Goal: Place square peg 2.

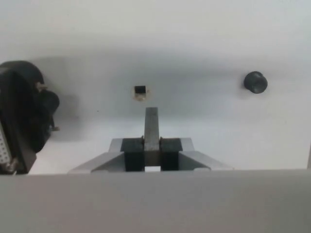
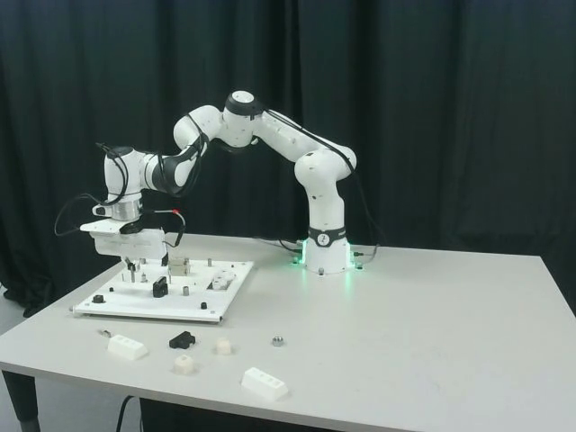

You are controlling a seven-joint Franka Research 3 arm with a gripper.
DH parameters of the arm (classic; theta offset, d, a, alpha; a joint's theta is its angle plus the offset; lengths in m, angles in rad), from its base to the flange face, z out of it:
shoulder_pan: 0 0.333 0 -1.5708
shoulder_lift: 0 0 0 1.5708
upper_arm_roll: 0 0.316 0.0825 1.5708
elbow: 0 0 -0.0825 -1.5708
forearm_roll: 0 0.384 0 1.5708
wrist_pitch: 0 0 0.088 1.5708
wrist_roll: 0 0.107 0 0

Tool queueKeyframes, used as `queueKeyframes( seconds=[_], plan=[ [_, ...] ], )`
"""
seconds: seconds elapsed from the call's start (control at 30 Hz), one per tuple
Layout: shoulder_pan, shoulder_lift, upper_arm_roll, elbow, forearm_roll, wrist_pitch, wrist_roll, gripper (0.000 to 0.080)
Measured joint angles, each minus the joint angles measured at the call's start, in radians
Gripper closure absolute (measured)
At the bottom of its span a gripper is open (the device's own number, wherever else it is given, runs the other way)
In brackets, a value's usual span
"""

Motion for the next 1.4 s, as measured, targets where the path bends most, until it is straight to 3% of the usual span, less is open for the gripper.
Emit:
queueKeyframes(
  seconds=[0.83,1.4],
  plan=[
    [-0.002,0.000,0.005,0.001,0.000,0.041,0.000,0.0738],
    [0.049,-0.002,0.006,0.001,0.039,0.128,0.001,0.0738]
  ],
)
